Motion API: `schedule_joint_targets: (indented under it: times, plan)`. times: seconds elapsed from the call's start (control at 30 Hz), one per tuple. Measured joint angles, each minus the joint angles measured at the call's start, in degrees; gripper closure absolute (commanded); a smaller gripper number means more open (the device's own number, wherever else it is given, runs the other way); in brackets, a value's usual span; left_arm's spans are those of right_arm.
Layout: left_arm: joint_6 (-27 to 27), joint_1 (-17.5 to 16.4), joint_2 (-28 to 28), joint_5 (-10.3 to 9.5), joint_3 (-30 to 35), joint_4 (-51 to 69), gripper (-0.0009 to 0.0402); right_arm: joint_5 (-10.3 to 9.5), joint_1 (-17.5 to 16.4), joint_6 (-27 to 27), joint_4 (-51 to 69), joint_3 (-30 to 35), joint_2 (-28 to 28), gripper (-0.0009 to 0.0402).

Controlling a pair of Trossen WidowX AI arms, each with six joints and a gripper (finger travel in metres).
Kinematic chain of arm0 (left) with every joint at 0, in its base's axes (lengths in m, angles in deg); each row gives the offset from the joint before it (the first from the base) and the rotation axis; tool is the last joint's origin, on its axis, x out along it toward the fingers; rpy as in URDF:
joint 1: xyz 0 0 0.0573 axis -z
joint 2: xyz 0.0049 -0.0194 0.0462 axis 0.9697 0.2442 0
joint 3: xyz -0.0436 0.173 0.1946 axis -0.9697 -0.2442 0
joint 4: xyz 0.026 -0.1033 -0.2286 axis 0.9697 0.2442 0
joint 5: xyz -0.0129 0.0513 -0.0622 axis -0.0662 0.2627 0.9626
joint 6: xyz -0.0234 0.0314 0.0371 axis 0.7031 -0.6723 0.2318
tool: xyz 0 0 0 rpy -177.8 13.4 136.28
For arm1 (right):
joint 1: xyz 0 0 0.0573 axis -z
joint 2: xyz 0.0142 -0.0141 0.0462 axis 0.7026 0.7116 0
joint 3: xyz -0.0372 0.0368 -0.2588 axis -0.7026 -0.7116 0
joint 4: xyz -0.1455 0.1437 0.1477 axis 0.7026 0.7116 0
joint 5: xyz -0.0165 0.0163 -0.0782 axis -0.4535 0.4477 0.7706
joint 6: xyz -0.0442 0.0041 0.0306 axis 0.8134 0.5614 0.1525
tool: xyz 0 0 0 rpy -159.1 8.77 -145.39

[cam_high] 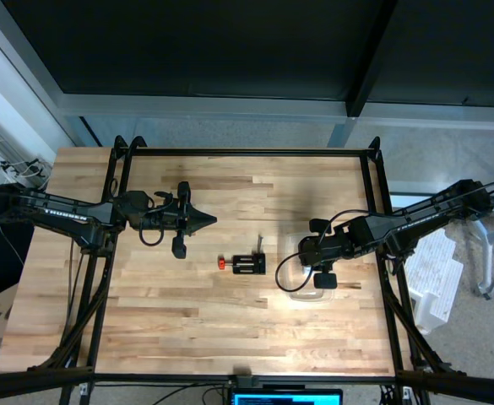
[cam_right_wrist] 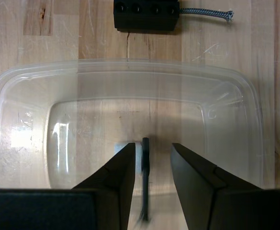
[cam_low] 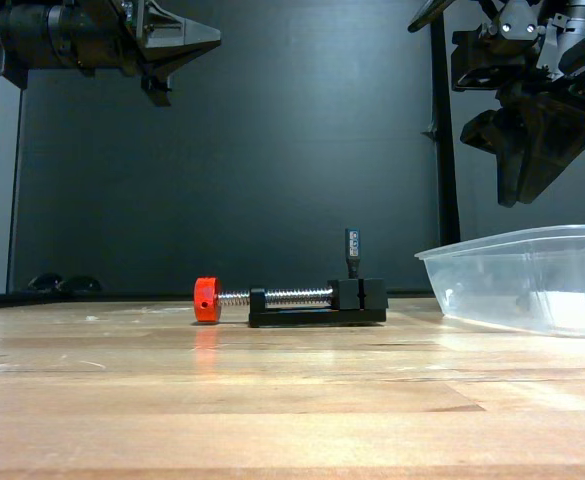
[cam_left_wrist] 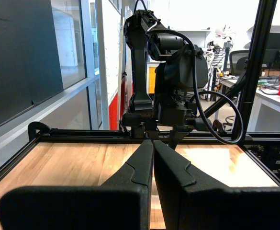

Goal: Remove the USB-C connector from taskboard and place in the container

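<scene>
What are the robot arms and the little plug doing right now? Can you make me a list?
left gripper: raised at the left, away from the taskboard, jaws shut
right gripper: above the container, jaws open
USB-C connector: between the open jaws, touching neither, within the container's outline
container: clear tub, right of the taskboard
taskboard: red knob at its left end, thin pin standing upright on it
</scene>
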Motion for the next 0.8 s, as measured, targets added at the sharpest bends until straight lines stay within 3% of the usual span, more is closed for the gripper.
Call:
schedule_joint_targets:
  times: [0.5, 0.63, 0.8]
  plan:
    - [0.00, 0.00, 0.00, 0.02, 0.00, 0.00, 0.0393, -0.22, -0.02, -0.90, 0.42, 1.77, -0.94, 0.0270]
    - [0.00, 0.00, 0.00, 0.00, 0.00, 0.00, 0.0393, -1.88, 2.67, -0.79, -3.06, 1.81, -4.11, 0.0291]
    - [0.00, 0.00, 0.00, 0.02, 0.00, 0.00, 0.0393, -2.19, 6.32, 2.45, -7.98, 1.81, -7.21, 0.0350]
